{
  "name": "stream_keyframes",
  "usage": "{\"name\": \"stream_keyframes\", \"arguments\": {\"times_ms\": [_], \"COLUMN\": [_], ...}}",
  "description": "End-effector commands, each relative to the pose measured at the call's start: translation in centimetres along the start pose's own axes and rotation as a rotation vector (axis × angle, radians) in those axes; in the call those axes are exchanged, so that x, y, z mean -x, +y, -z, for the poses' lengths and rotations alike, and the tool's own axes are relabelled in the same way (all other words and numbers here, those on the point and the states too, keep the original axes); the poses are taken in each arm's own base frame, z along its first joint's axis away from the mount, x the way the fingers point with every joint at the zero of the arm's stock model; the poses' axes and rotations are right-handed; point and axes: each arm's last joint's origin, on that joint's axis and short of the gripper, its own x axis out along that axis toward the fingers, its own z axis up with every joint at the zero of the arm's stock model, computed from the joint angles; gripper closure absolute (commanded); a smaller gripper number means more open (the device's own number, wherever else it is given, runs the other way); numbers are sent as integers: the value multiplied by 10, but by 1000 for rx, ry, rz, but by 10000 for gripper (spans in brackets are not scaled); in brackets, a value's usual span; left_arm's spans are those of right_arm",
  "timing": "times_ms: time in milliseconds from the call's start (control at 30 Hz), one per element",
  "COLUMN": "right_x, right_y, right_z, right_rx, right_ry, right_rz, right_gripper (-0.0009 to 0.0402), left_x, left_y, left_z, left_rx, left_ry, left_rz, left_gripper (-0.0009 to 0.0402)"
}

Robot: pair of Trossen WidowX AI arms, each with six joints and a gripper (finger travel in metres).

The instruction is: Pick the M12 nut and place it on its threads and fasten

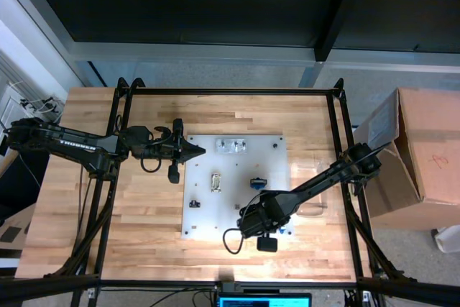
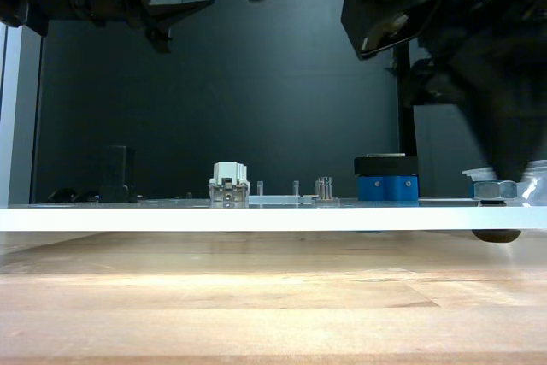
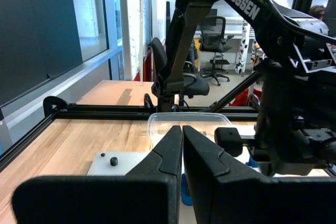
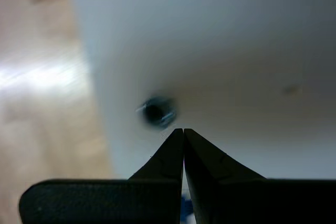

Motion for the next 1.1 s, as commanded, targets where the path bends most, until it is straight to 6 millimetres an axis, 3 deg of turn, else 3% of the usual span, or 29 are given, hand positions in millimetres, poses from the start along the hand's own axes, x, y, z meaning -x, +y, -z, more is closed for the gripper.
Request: {"name": "stream_keyframes", "arguments": {"times_ms": [33,133,333,767,1100], "right_x": [0,-2,-10,-7,-7], "right_y": [-2,0,9,1,12], "right_z": [-2,-2,2,1,-4], "right_rx": [-26,-25,-1,-34,-7], "right_ry": [-47,-42,109,16,51], "right_rz": [63,8,-296,-69,-313], "right_gripper": [393,393,393,393,393], "left_x": [0,0,0,-1,-1], "left_y": [0,0,0,0,0], "left_z": [0,0,0,1,1], "left_rx": [0,0,0,0,0], "left_ry": [0,0,0,3,2], "left_rz": [0,0,0,0,0], "left_gripper": [393,393,393,393,393]}}
